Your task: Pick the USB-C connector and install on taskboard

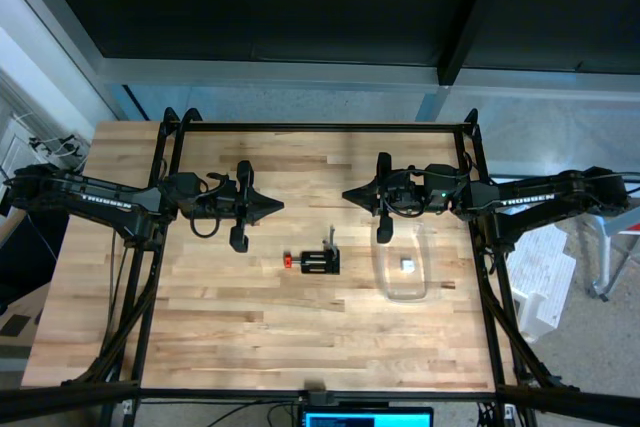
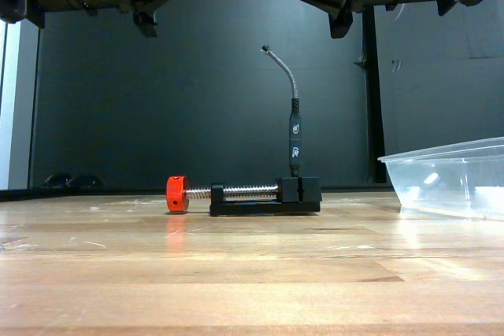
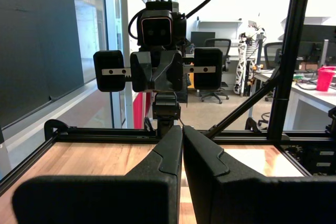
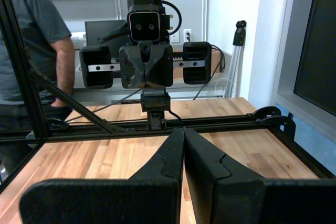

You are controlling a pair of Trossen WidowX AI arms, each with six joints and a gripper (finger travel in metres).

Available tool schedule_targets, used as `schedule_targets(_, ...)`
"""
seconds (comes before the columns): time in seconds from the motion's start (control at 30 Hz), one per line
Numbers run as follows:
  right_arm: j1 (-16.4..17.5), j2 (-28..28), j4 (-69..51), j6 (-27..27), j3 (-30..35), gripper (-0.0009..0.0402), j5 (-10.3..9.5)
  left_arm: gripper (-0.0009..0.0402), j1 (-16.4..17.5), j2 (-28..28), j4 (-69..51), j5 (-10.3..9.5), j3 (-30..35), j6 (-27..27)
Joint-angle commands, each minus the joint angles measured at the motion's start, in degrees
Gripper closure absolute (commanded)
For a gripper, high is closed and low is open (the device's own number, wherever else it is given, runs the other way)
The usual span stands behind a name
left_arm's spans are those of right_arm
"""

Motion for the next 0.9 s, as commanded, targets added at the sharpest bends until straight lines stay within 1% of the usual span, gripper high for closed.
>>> schedule_targets(0.03, 0.02, -0.09, -0.07, 0.0, -0.02, 0.0393, -0.98, 0.0393, 0.0, 0.0, 0.02, 0.02, 0.02, 0.02)
schedule_targets(0.1, 0.02, -0.35, -0.11, 0.26, -0.04, 0.0393, -1.29, 0.0393, 0.0, 0.0, 0.04, 0.02, 0.02, 0.02)
schedule_targets(0.9, 0.2, -1.11, 0.42, 0.24, -0.68, 0.0393, -1.29, 0.0393, 0.02, 0.0, 0.04, 0.02, 0.02, 0.02)
